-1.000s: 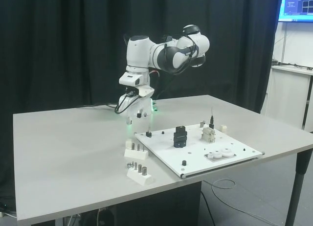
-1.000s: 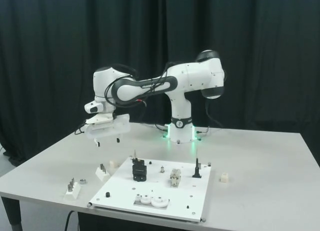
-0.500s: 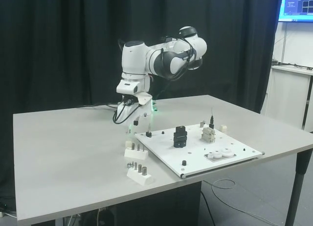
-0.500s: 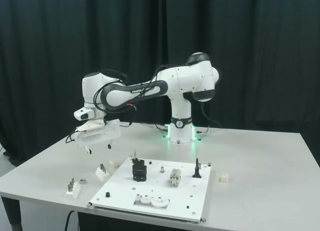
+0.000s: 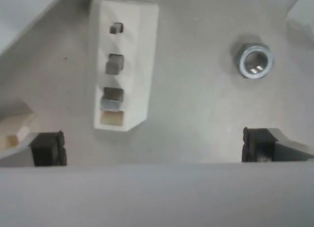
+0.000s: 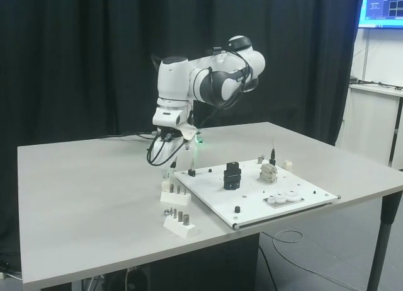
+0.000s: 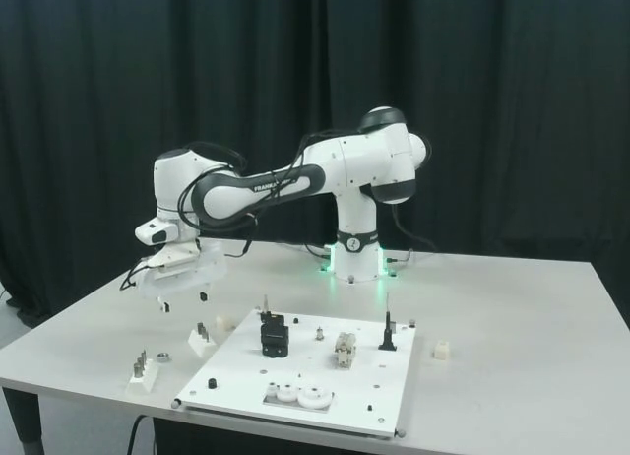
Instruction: Pick square peg 3.
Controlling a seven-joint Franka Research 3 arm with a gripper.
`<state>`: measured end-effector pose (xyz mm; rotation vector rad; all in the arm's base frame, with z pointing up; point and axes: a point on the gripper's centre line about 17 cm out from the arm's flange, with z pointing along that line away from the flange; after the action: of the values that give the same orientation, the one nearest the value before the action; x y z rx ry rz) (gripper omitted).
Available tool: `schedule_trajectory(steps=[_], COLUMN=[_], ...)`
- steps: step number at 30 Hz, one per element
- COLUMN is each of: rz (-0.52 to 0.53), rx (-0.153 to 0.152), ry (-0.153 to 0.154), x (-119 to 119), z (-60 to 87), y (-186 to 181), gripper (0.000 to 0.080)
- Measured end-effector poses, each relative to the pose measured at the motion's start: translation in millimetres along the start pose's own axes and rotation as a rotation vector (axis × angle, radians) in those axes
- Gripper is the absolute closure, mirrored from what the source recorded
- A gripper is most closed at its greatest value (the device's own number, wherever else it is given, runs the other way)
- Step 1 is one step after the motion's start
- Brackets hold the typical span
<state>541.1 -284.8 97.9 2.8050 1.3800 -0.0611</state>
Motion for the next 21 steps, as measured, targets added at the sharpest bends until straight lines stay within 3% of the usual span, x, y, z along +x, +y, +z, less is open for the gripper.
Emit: schedule_trajectory(steps=[3,9,21], rz=[0.009,0.119,0.068], rx=[-0.012,-0.022,-0.007], ry=[-0.006,0.016,0.022], x=[-0.2,4.4,7.2], z=[2.3,7.9,26.6], y=[3.4,6.2,1.1], gripper=[0.0003,0.0003,0.0003])
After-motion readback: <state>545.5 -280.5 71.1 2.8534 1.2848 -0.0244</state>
